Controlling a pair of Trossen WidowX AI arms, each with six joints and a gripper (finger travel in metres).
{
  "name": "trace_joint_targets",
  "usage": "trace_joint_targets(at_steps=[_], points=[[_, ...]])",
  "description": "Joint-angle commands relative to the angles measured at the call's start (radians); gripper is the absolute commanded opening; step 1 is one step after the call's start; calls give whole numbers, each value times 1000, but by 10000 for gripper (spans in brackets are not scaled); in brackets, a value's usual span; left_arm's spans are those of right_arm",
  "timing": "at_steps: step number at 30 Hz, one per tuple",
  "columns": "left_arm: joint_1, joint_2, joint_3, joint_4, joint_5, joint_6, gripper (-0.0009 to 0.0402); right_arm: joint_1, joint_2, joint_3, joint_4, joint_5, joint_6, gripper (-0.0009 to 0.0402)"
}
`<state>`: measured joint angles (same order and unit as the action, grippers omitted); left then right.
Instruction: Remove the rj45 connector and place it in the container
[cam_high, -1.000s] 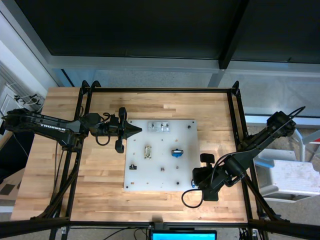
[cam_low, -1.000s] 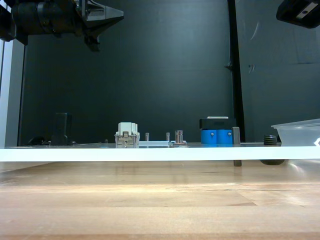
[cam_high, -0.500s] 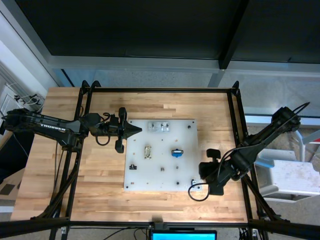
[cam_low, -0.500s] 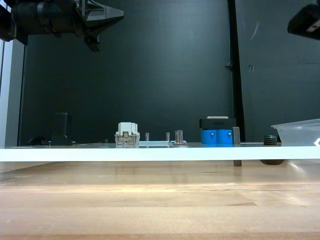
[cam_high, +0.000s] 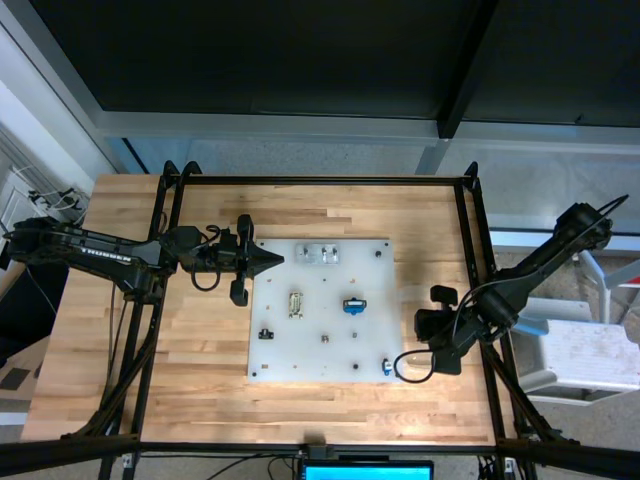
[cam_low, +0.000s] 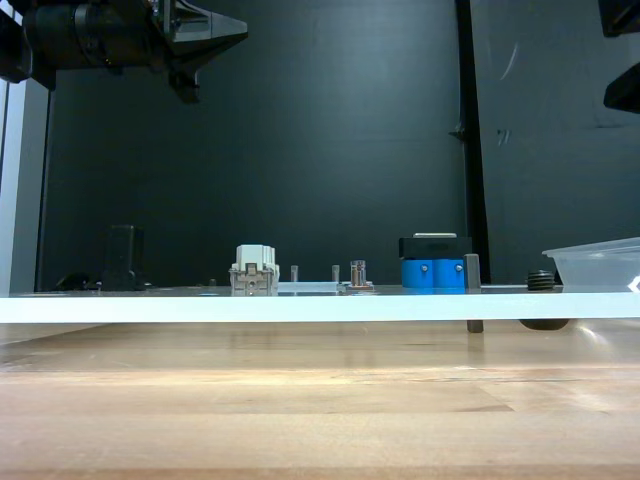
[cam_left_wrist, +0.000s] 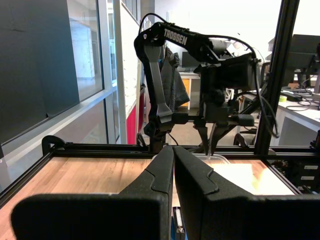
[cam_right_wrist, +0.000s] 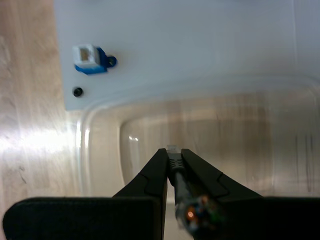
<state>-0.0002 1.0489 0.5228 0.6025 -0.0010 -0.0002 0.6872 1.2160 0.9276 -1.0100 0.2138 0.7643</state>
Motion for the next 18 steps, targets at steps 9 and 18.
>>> trace_joint_targets(at_steps=[9,18], points=[[0,0,0,0,0,0,1,0,-37,-45,-3,-5,13,0],[0,0,0,0,0,0,1,-1,-36,-45,-9,-5,16,18]])
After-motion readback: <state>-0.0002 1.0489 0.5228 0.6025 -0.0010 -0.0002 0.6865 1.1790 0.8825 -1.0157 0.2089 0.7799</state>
